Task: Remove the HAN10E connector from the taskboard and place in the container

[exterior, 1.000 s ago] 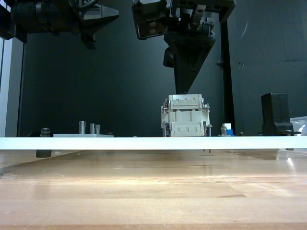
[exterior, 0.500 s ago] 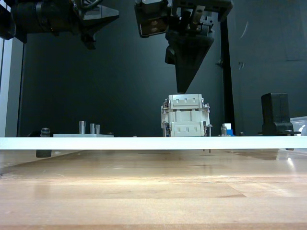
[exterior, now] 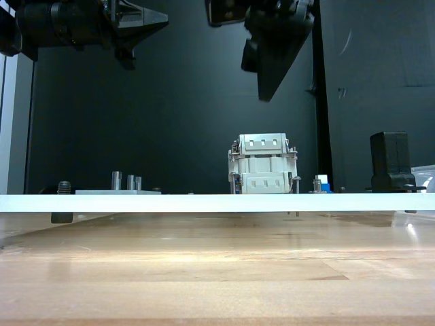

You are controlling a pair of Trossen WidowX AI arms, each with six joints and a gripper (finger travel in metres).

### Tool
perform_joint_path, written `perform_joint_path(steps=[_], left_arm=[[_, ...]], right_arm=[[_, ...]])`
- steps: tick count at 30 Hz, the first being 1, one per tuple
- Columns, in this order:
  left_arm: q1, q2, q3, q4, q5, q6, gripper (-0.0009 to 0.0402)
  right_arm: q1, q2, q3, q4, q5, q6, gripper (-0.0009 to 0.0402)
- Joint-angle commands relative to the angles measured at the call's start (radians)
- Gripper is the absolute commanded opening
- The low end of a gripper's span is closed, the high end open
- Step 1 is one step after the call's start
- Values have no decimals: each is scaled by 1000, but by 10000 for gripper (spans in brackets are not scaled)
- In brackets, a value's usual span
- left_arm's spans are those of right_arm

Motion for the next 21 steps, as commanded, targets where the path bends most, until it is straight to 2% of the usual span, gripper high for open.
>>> perform_joint_path(steps=[1,12,21], left_arm=[[0,0,0,0,0,0,0],[0,0,0,0,0,0,0],[0,0,0,0,0,0,0]], right_arm=[[1,-32,0,-5,8,1,0],[3,-192,-127,-13,7,7,0],[4,-217,-171,-3,7,27,0]])
